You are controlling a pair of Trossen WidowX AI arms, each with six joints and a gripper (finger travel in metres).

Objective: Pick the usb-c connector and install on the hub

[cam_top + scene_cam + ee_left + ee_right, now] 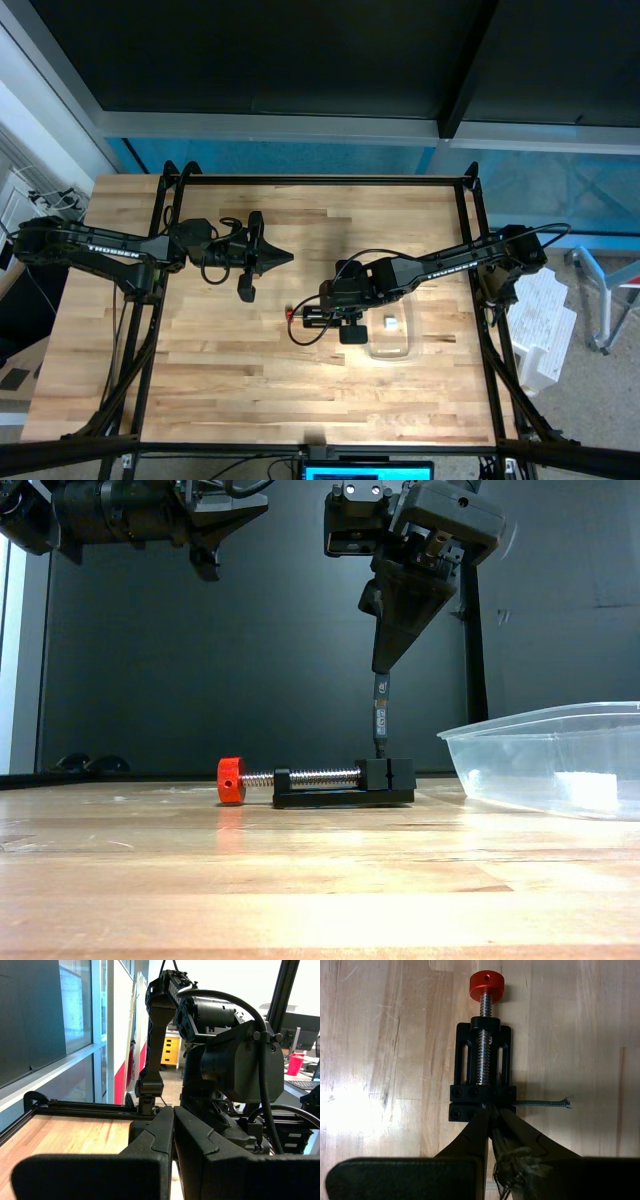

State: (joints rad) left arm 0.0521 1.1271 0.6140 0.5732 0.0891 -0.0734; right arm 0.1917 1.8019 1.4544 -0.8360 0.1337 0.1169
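Right pincer (380,670) grips the connector (381,715) upright, tip at the clamp (345,782) mid-frame: insertion step, next likely a straight downward press. Left pincer (281,258), closed and empty, hangs upper left

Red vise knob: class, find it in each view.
High: red knob mid-table, left of the right gripper; left gripper hovers farther left.
Low: left of centre, at the black vise's left end; the held usb-c connector at its right.
Left wrist: absent.
Right wrist: beyond the vise, opposite the right gripper.
Shared landmark: black vise.
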